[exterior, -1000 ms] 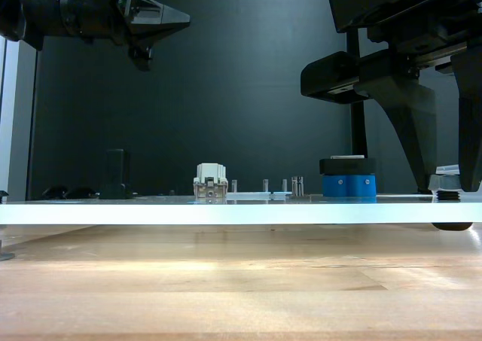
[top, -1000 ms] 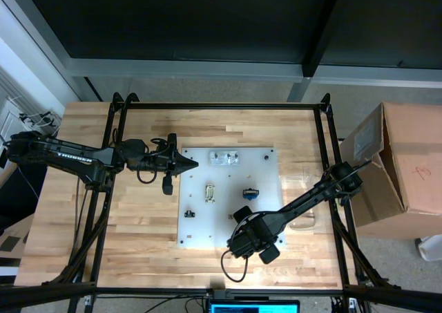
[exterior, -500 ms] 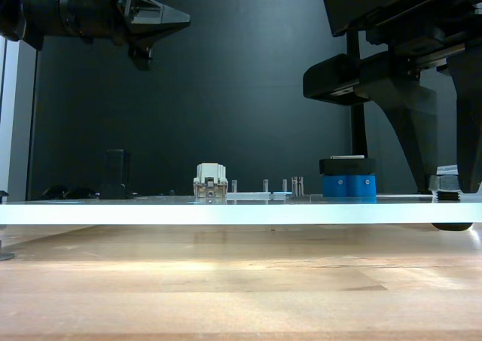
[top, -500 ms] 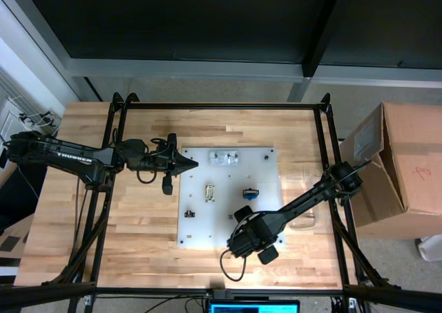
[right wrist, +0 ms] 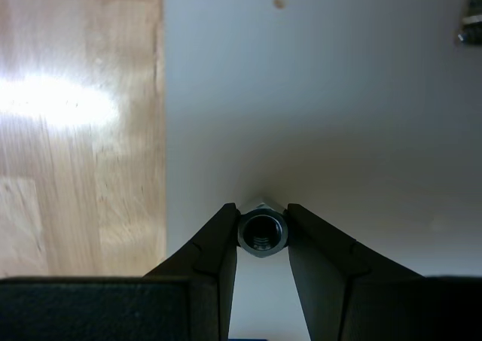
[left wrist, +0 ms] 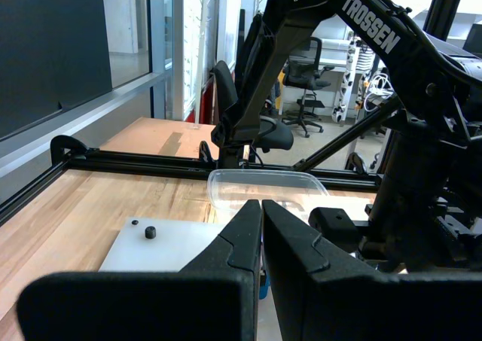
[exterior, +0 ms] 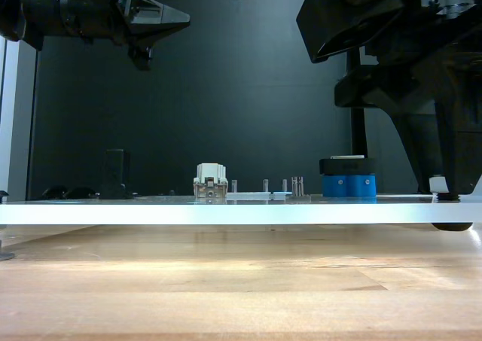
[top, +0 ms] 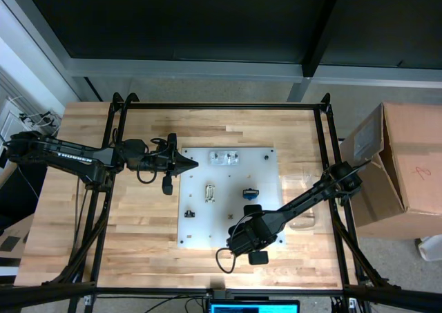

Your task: Pick the M12 nut and place it on its threads and fasten

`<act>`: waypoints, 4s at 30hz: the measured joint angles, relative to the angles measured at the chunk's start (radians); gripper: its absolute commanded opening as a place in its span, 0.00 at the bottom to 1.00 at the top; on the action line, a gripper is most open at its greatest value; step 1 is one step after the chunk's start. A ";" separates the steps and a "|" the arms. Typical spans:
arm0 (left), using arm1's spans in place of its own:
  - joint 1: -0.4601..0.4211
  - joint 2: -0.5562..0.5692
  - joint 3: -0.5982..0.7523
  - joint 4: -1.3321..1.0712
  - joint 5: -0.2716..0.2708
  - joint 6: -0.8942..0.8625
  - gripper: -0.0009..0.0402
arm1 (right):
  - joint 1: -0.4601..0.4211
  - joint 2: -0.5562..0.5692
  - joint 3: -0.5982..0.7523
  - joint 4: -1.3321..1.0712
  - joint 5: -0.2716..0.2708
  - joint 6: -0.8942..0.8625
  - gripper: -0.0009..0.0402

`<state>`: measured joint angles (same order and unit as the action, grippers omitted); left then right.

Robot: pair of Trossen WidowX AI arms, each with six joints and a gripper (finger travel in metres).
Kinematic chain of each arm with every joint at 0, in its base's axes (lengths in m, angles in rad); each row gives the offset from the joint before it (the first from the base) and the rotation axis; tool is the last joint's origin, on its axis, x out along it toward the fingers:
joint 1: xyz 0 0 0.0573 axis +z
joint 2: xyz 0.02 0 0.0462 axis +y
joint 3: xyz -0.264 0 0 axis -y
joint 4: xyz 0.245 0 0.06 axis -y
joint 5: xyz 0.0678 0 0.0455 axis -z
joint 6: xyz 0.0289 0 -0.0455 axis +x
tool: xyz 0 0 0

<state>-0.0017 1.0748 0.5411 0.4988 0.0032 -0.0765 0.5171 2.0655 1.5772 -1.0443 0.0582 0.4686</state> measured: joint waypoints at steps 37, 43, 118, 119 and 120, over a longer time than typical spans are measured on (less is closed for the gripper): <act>0.000 0.000 0.000 0.000 0.000 0.000 0.02 | 0.004 -0.029 -0.007 -0.001 0.054 0.870 0.03; 0.000 0.000 0.000 0.000 0.000 0.000 0.02 | 0.011 -0.047 -0.007 0.004 0.077 0.870 0.03; 0.000 0.000 0.000 0.000 0.000 0.000 0.02 | 0.040 -0.061 -0.119 0.121 0.078 1.715 0.03; 0.000 0.000 0.000 0.000 0.000 0.000 0.02 | 0.040 -0.061 -0.119 0.121 0.078 1.768 0.03; 0.000 0.000 0.000 0.000 0.000 0.000 0.02 | 0.040 -0.061 -0.119 0.121 0.078 1.821 0.03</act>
<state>-0.0017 1.0748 0.5411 0.4984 0.0032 -0.0765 0.5568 2.0045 1.4586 -0.9230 0.1360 2.2894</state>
